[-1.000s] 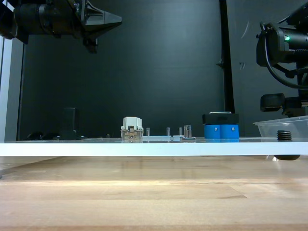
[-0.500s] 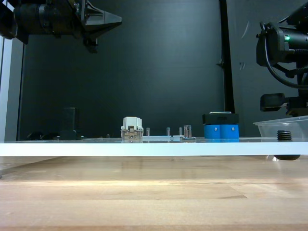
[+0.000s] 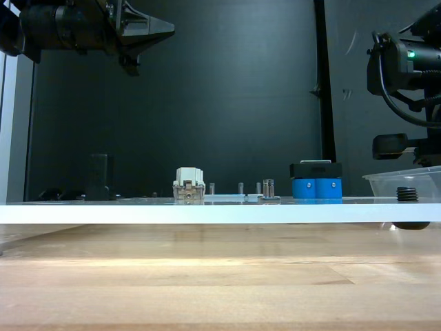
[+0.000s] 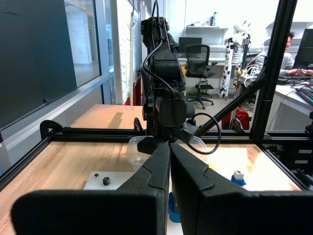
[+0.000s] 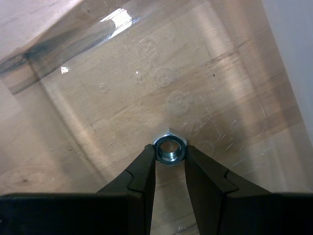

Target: Pick the M12 nut and place it on its threads and fasten

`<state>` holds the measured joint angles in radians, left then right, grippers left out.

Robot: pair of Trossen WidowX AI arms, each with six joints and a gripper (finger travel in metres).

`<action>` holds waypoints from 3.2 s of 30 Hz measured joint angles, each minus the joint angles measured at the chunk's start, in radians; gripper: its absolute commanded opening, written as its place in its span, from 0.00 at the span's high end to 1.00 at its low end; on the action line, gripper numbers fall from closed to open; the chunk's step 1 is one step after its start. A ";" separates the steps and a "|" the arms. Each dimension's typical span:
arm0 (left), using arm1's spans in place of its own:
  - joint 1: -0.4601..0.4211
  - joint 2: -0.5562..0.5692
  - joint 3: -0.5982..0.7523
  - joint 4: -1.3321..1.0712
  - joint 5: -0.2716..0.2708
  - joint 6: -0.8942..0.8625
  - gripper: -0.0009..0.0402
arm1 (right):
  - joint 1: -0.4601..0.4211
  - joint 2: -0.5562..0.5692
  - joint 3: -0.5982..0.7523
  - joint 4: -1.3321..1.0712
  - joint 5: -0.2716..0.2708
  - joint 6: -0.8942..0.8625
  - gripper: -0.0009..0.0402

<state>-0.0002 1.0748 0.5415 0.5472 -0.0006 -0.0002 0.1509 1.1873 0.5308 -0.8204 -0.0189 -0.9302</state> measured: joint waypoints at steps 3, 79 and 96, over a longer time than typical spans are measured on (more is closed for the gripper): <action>0.000 0.000 0.000 0.000 0.000 0.000 0.98 | 0.000 0.000 0.003 -0.003 0.000 0.001 0.94; 0.000 0.000 0.000 0.000 0.000 0.000 0.98 | -0.073 0.222 0.179 -0.026 0.001 0.036 0.46; 0.000 0.000 0.000 0.000 0.000 0.000 0.98 | -0.074 0.222 0.137 0.016 0.000 0.022 0.69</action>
<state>-0.0002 1.0752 0.5415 0.5468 -0.0006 -0.0002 0.0772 1.4097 0.6674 -0.8043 -0.0185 -0.9085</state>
